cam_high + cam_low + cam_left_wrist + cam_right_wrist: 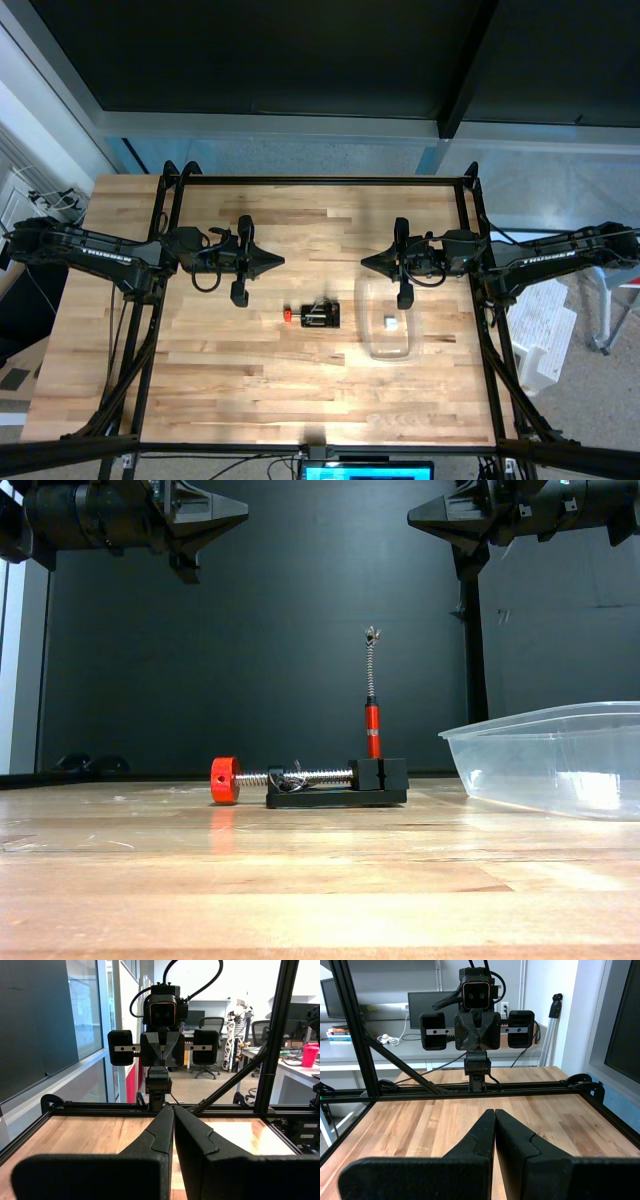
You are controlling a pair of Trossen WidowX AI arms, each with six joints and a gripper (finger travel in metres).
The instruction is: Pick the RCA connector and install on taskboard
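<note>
In the low view the red connector [372,725] stands upright on the black vise [335,785], and its braided cable [370,665] rises straight from it with nothing holding it. The vise [322,316] with its red knob [288,315] sits mid-table, and from above I cannot tell the connector from it. My left gripper [280,262] hangs high, left of the vise, shut and empty [173,1110]. My right gripper [364,263] hangs high, right of the vise and over the tray's far end, shut on nothing [494,1112].
The clear tray [372,345] lies right of the vise and holds only the white block [390,322]. In the low view the tray [560,750] stands at the right. A black frame rail [320,180] edges the table. Each wrist view faces the opposite arm.
</note>
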